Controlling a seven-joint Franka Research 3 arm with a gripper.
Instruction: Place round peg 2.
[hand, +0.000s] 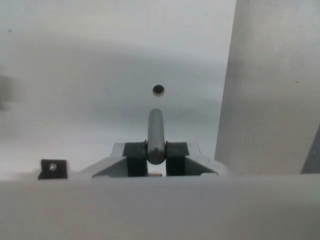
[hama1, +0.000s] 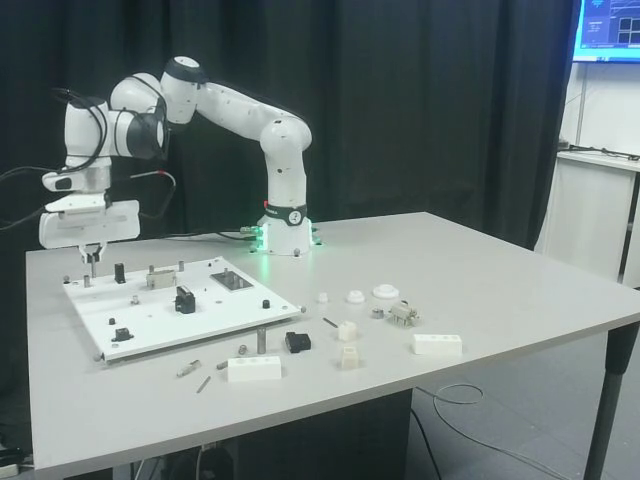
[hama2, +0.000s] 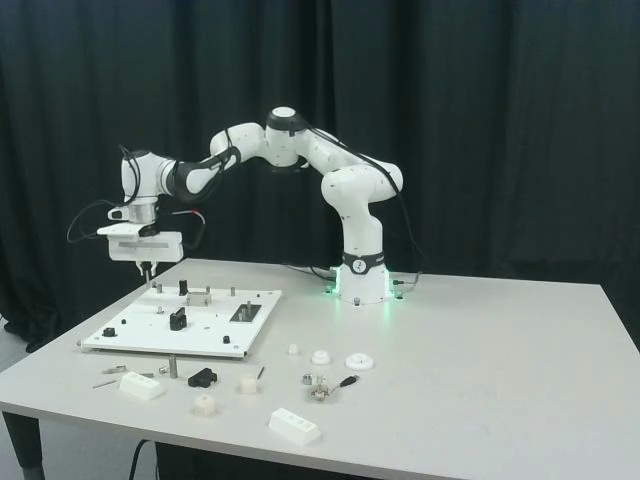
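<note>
Gripper (hand: 155, 156) clamped on peg (hand: 155, 132), fingers (hand: 134, 157) tight on both sides, peg upright. Wrist view: small black hole (hand: 158, 90) in white board (hand: 100, 75) just beyond peg tip, peg tip not in hole. Room views: arm (hama1: 230, 105) stretched out, gripper (hama1: 92, 256) above far corner of board (hama1: 160, 320), peg (hama2: 148, 271) hangs just over board (hama2: 215, 330). Board carries black blocks (hama1: 185, 300) and short pins. Loose white blocks (hama1: 437, 344), gears (hama1: 385, 291) and bolts lie on table (hama1: 500, 270) beside board.

White arm (hama2: 300, 150), black joints/cables, green base lights.
</note>
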